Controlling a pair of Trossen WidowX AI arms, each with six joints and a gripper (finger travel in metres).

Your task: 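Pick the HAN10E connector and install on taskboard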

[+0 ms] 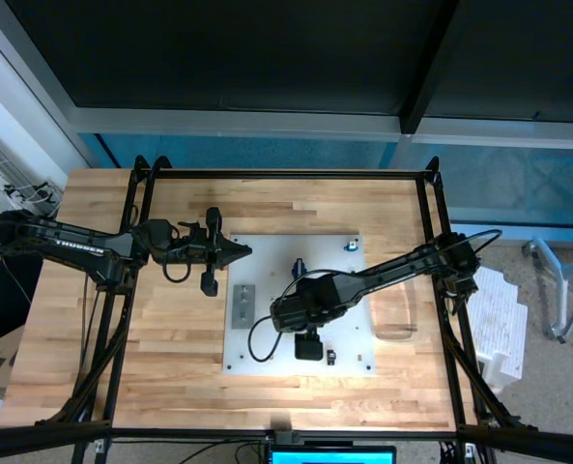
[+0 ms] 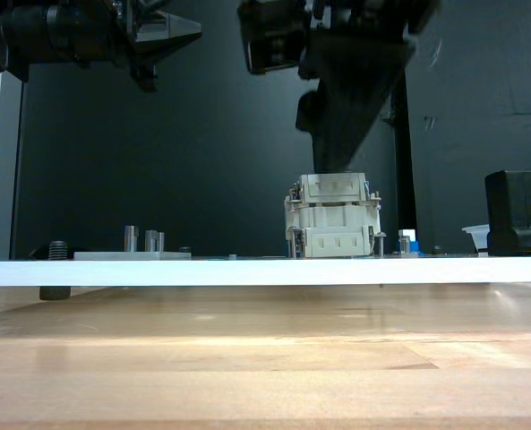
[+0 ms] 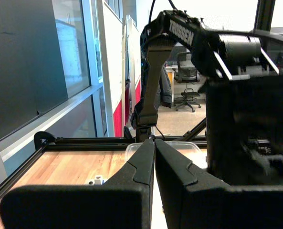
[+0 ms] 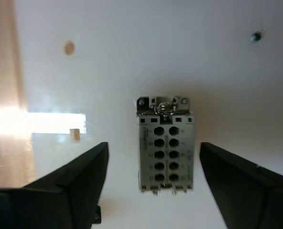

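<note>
While the left arm hangs parked above the bench (image 1: 170, 338) at the left rim of the taskboard (image 1: 267, 256), the right arm reaches in over the middle of the board. The left gripper (image 1: 230, 251) points inward, and the left wrist view shows its two black fingers pressed together with nothing between them (image 3: 154, 152).

The right gripper (image 4: 153, 145) points straight down at the white board (image 4: 131, 47). Its fingers (image 4: 84, 171) are spread wide. The HAN10E connector (image 4: 165, 148) lies between them, with a clear gap on each side, so neither finger touches it. From this camera the connector is a pale grey block with ten round holes in two rows of five and a small metal clip at one end.

In the low view the connector (image 2: 332, 193) is the upper of two pale blocks, stacked on a matching socket (image 2: 332, 240) that stands upright on the board (image 2: 247, 271). The dark right gripper (image 2: 337, 134) tapers down to just above it; whether they touch there cannot be told.

Also on the board are a grey metal block (image 1: 243, 303) to the left, a blue part (image 1: 299, 266) beyond the gripper, and a small black component (image 1: 332, 358) near the front edge. A clear plastic tray (image 1: 397, 314) sits on the bench just right of the board.
</note>
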